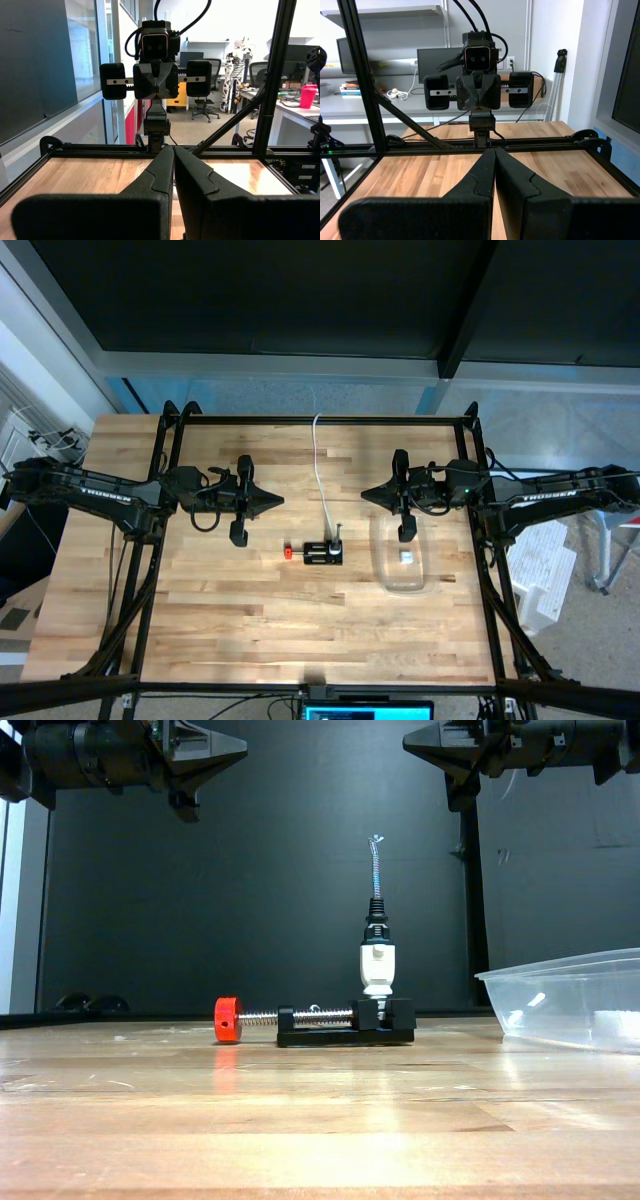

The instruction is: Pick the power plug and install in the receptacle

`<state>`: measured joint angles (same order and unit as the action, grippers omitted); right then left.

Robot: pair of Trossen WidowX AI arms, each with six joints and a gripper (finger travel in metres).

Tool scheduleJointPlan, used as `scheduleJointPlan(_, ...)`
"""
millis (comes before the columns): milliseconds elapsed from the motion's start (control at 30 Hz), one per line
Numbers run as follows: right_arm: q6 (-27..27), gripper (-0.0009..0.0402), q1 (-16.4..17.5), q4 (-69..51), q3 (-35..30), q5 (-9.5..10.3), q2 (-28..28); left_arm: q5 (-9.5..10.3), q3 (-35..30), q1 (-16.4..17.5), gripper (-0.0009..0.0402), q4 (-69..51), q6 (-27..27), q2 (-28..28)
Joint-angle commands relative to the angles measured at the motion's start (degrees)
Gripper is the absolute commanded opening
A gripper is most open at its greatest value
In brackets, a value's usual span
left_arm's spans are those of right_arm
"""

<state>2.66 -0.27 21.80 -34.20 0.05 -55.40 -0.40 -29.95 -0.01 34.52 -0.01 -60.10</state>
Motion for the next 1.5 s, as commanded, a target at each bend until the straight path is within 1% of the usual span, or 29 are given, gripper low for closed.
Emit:
scheduleJointPlan(33, -0.02, 0.0000, 0.00, 0.00, 0.02, 0.00, -0.04, 0.00, 0.00, 0.00, 0.0000, 0.00, 0.02, -0.02)
scheduleJointPlan(1500, 0.35, 0.0000, 0.04, 1.36, 0.85, -0.02, -0.04, 0.00, 0.00, 0.00, 0.0000, 0.02, 0.00, 0.00)
